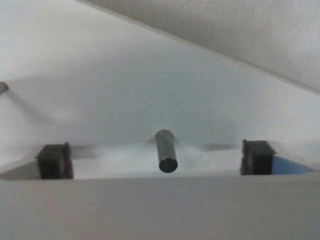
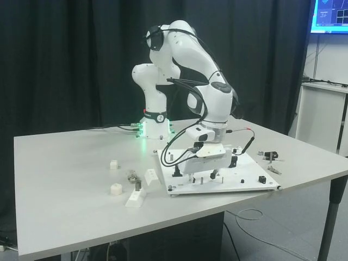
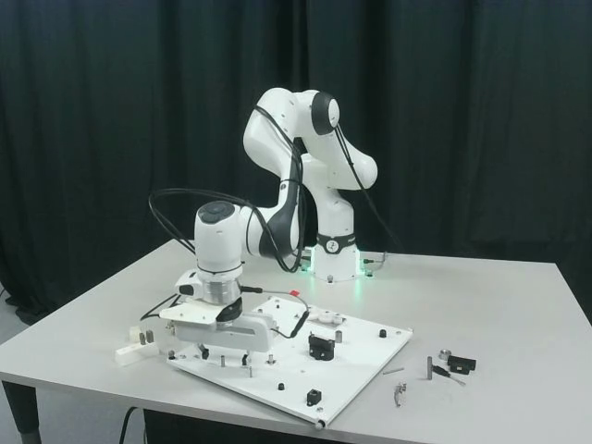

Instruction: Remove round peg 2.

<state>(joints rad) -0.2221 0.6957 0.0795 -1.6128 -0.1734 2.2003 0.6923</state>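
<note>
In the wrist view a grey round peg (image 1: 166, 150) stands upright in the white board (image 1: 125, 100). It sits midway between my gripper's (image 1: 156, 160) two black fingertips (image 1: 55, 161). The gripper is open, with a wide gap on each side of the peg and no contact. In the first room view the gripper (image 2: 204, 176) hangs low over the near left part of the board (image 2: 244, 187). In the second room view the gripper (image 3: 225, 355) is down at the board's (image 3: 361, 370) left end. The hand hides the peg in both room views.
Another peg (image 1: 2, 88) shows at the wrist picture's edge. A black fixture (image 3: 321, 347) and small black studs stand on the board. White blocks (image 2: 136, 198) lie on the table beside the board. Small metal and black parts (image 3: 453, 363) lie past its other end.
</note>
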